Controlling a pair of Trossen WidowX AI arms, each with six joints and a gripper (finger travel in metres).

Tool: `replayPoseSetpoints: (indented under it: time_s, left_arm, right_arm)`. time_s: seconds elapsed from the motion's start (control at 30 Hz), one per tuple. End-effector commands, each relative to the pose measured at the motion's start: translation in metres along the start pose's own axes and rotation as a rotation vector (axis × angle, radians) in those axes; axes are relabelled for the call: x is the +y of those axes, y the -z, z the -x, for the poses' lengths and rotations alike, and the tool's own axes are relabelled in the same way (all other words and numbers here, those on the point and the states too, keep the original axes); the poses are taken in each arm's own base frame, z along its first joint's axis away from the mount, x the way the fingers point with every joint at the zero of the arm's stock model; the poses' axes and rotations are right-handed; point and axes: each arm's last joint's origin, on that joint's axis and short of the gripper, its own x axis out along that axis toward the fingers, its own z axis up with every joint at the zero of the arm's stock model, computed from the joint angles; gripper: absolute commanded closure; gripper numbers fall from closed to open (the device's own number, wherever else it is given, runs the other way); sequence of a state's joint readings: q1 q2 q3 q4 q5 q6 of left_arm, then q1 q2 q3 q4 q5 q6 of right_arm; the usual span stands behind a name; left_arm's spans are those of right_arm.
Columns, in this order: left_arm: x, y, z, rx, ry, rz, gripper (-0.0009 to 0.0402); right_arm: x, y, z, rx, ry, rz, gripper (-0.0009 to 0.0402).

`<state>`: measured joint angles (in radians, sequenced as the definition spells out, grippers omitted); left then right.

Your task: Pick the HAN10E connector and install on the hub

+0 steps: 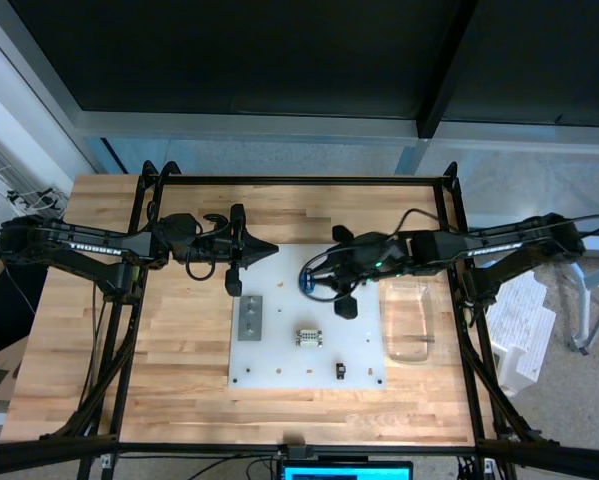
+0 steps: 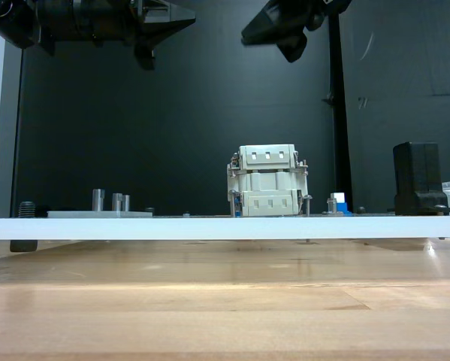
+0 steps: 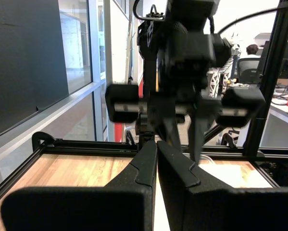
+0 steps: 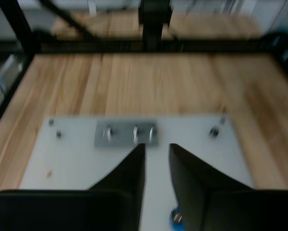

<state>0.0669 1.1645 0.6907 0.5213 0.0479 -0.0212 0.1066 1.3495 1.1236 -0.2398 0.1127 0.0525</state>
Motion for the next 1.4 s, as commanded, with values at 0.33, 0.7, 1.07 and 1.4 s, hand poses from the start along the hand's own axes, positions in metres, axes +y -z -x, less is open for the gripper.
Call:
replayPoseSetpoints:
  time_s: [0.33,0.7,1.07,1.4]
  left_arm:
    - [0.0,0.0,0.0,0.0,0.0,0.0,0.0393]
    - [0.0,0.0,0.0,0.0,0.0,0.0,0.0393]
    - [0.0,0.0,0.0,0.0,0.0,0.0,0.0393]
    - [0.0,0.0,0.0,0.0,0.0,0.0,0.0393]
  right_arm:
    - [-0.026,0.017,0.033,-0.377,0.02,0.031,0.0394]
    - [-0.044,0.044,0.035,-0.482,-0.012,-0.003,0.0393]
    - [-0.044,0.047,0.035,-0.496,-0.027,-0.007,0.0393]
    - [-0.044,0.047,0.035,-0.496,-0.027,-0.007,0.0393]
